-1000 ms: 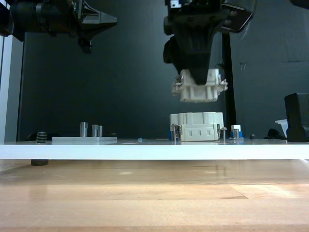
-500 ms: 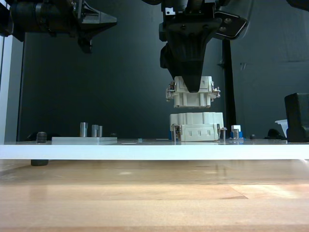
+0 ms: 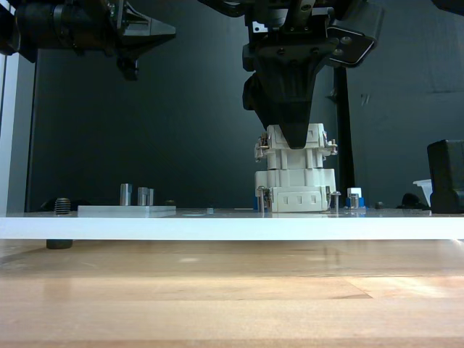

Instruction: Pick the HAN10E connector and install in the HAN10E hub

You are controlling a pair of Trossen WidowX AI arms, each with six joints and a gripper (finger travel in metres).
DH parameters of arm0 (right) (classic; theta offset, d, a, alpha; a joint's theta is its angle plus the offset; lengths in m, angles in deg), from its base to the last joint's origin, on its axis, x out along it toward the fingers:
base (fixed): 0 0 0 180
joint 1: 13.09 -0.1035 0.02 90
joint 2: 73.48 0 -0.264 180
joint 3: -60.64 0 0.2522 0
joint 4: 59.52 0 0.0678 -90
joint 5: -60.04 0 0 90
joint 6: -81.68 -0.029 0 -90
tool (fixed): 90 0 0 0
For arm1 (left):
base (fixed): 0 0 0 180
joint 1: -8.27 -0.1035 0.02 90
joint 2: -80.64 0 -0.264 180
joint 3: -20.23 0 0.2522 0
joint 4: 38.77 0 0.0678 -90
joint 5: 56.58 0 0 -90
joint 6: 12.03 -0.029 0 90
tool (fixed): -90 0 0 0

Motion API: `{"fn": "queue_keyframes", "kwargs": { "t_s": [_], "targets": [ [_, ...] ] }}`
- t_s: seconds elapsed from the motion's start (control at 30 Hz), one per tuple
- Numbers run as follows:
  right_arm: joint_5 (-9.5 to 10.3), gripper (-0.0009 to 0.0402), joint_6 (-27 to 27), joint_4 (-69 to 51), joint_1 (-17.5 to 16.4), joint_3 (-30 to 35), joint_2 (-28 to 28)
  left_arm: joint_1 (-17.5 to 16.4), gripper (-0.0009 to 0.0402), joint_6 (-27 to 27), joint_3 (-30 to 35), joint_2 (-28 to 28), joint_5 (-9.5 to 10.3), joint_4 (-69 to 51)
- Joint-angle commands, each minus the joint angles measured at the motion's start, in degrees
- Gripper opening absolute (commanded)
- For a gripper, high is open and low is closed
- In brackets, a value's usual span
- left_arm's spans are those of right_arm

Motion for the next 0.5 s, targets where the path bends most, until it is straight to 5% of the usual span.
{"fn": "queue_keyframes", "kwargs": {
  "t_s": [0.03,0.5],
  "targets": [
    [-0.55,0.0009,0.07,-0.07,-0.02,-0.24,0.13,-0.02,0.0000,0.00,0.00,0.00,0.00,0.02],
    [-1.31,0.0009,0.11,-0.57,0.02,-0.24,0.00,-0.02,0.0000,0.00,0.00,0.00,0.00,0.02]
  ]
}}
